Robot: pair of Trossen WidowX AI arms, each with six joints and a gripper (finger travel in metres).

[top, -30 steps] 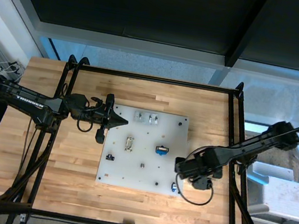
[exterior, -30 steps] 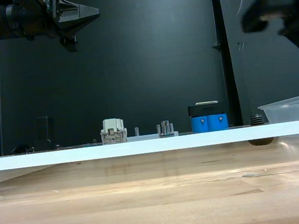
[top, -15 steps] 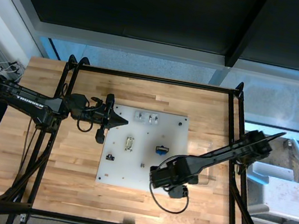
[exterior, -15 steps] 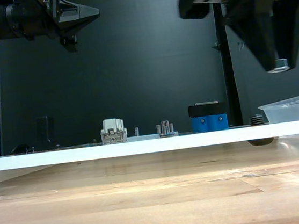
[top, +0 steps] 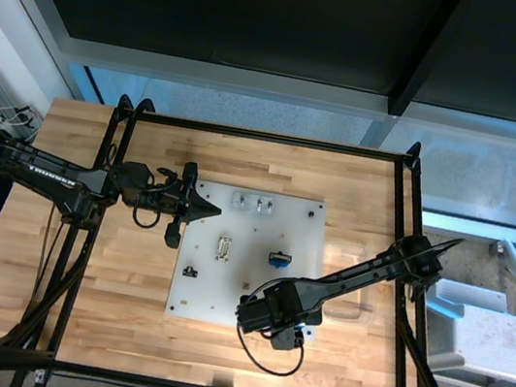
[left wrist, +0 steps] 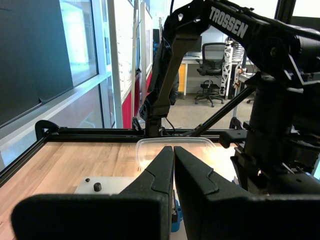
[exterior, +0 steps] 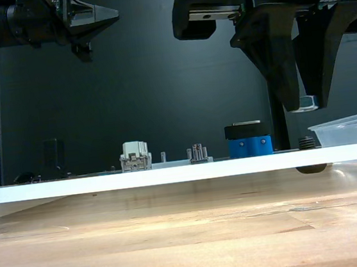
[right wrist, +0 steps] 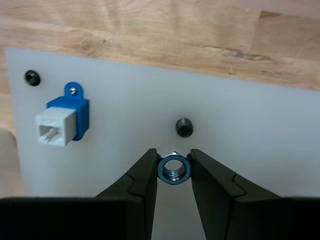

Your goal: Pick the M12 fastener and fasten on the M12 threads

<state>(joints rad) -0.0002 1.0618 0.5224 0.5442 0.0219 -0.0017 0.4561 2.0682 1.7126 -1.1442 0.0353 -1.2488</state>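
Jaws of the right gripper [right wrist: 173,156] clamped on a small silver nut [right wrist: 173,170], gripped by its flats between 2 black fingertips, threaded hole open and facing down toward the white board [right wrist: 260,145]. Held in the air over the board's near right part, touching nothing below. Short black ribbed stud [right wrist: 185,127] bare, standing just beyond the nut, close but seemingly not yet lined up under the hole. From table height, nut almost straight above the stud with a clear gap between them, clear tray [exterior: 349,128] behind and to the right.

Changed since 1 second ago: then out to the right over the tray, now swung left over the board, and lower and nearer the stud than 0.5 seconds ago. Nut out of the tray and carried along, so picking probably done; lining up, lowering and turning still to come. Likely main risk: a tilted start crossing the threads.

Jaws of the left gripper [top: 211,210] together, holding nothing, parked high above the board's far left edge, unmoved.
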